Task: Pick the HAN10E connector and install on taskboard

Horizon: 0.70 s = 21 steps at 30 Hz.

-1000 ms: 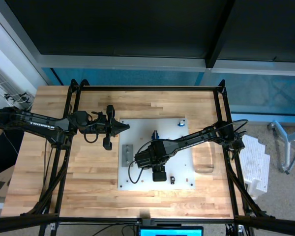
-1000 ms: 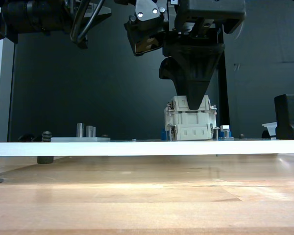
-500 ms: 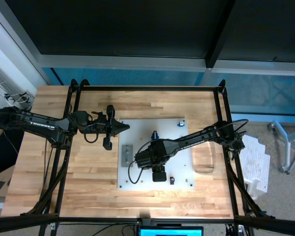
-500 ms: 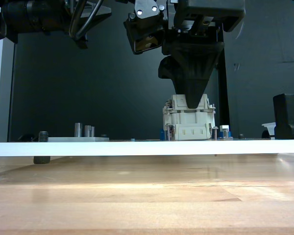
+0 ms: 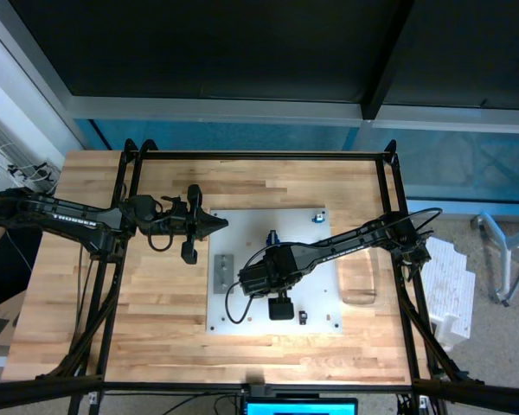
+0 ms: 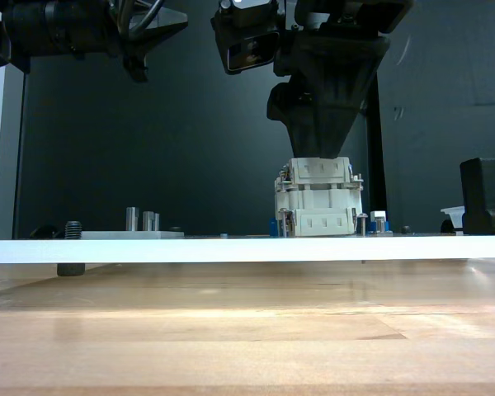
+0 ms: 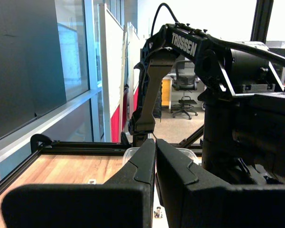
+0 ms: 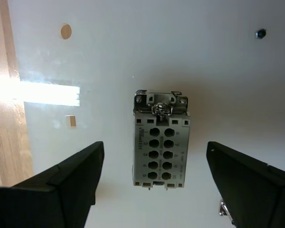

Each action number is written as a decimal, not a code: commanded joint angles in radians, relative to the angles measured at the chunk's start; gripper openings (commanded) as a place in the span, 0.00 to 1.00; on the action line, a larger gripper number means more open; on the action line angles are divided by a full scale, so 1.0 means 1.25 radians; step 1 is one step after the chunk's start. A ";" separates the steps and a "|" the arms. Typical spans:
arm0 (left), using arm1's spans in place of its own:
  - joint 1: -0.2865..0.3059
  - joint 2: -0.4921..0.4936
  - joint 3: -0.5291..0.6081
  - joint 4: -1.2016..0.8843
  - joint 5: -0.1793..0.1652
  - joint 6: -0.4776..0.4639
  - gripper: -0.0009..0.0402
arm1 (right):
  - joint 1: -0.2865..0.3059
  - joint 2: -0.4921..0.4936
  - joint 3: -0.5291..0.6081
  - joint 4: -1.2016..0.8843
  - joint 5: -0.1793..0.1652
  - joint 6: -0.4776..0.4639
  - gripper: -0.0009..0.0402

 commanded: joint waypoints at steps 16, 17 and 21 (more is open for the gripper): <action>0.000 0.000 0.000 0.000 0.000 0.000 0.02 | 0.017 -0.120 -0.012 -0.034 0.029 0.060 0.76; 0.000 0.000 0.000 0.000 0.000 0.000 0.02 | 0.017 -0.122 -0.013 -0.034 0.029 0.061 0.76; 0.000 0.000 0.000 0.000 0.000 0.000 0.02 | 0.017 -0.125 -0.016 -0.035 0.029 0.064 0.76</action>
